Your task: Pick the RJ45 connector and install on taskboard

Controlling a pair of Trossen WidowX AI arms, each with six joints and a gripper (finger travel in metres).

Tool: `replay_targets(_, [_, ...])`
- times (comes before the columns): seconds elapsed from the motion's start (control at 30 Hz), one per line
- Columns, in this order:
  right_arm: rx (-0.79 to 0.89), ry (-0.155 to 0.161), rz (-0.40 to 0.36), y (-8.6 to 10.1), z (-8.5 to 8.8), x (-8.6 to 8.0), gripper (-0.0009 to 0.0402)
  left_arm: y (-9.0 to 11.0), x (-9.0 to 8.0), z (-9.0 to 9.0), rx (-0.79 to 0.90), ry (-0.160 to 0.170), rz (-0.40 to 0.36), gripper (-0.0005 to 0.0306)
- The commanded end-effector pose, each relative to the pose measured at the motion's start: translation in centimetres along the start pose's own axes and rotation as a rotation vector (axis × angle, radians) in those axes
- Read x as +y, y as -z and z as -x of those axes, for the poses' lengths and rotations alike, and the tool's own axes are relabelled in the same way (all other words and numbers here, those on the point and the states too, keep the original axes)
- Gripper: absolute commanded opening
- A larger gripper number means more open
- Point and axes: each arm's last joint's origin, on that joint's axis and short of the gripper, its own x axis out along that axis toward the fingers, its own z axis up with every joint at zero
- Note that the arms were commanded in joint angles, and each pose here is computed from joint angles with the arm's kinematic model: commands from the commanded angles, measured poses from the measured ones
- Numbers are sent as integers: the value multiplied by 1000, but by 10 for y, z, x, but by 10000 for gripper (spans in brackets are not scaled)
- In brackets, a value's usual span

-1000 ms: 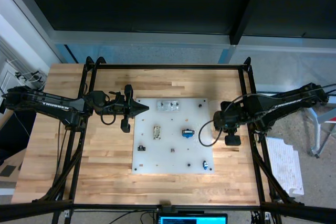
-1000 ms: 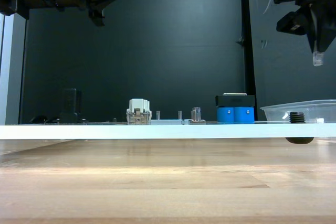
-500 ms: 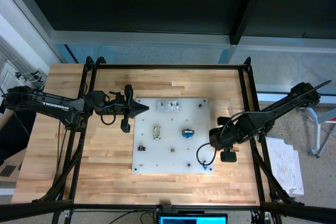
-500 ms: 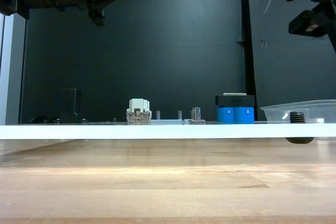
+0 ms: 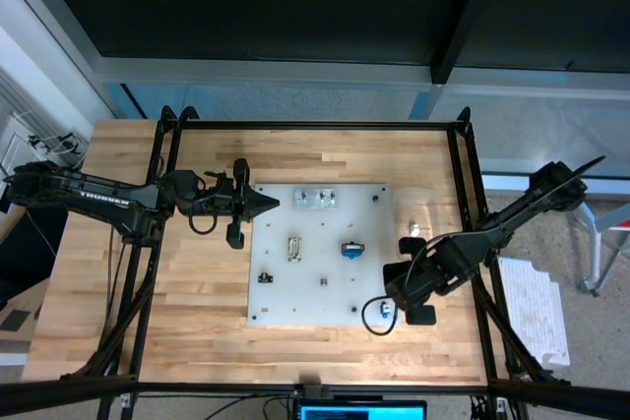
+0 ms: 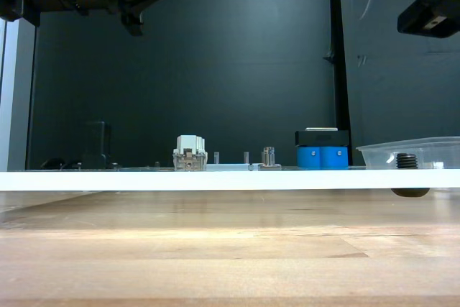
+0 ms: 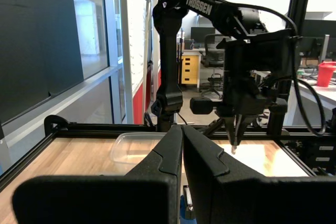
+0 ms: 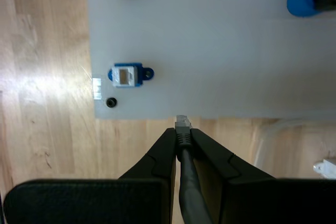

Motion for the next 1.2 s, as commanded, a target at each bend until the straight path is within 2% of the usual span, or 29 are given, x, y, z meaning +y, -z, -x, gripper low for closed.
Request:
replay_targets(0.03, [6, 2, 8, -5, -2, 8, 1, 0, 0, 0, 0, 0, 0, 0])
replay_targets(0.63, [30, 13, 13, -27, -17, 32, 1, 0, 0, 0, 0, 0, 0, 0])
replay_targets(0.93, [32, 2, 13, -31, -26, 38, 1, 0, 0, 0, 0, 0, 0, 0])
replay_targets(1.2, [46, 11, 9, -30, -32, 41, 1, 0, 0, 0, 0, 0, 0, 0])
